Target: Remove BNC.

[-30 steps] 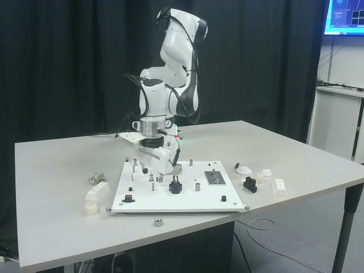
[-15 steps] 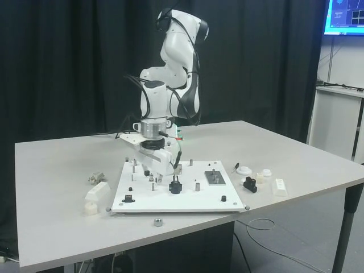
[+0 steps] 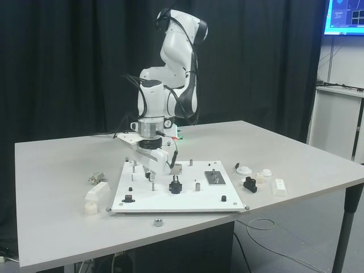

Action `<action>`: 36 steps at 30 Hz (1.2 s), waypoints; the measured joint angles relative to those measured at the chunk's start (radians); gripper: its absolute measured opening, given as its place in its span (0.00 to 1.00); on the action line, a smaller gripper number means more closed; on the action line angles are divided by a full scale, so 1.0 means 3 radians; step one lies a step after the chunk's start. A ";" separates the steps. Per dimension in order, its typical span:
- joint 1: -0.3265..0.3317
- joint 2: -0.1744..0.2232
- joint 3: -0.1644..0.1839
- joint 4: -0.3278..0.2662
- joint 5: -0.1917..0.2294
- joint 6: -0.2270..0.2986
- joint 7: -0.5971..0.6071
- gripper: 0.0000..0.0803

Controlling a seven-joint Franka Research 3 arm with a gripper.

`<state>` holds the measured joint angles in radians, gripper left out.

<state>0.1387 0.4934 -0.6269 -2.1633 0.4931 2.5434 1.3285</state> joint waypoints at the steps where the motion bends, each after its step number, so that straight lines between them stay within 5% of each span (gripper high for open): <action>1: -0.0001 -0.0002 0.0001 0.0001 0.0000 -0.0003 0.0000 0.29; 3: -0.0001 -0.0002 0.0001 0.0001 0.0000 -0.0004 0.0000 0.29; 4: -0.0001 -0.0002 0.0001 0.0001 0.0000 -0.0004 0.0000 0.16; 16: -0.0002 -0.0002 0.0001 0.0002 0.0000 -0.0015 -0.0047 0.16; 36: -0.0034 0.0003 0.0030 0.0029 0.0000 -0.0065 -0.0920 0.16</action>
<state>0.1284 0.4943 -0.6178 -2.1546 0.4932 2.5239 1.0524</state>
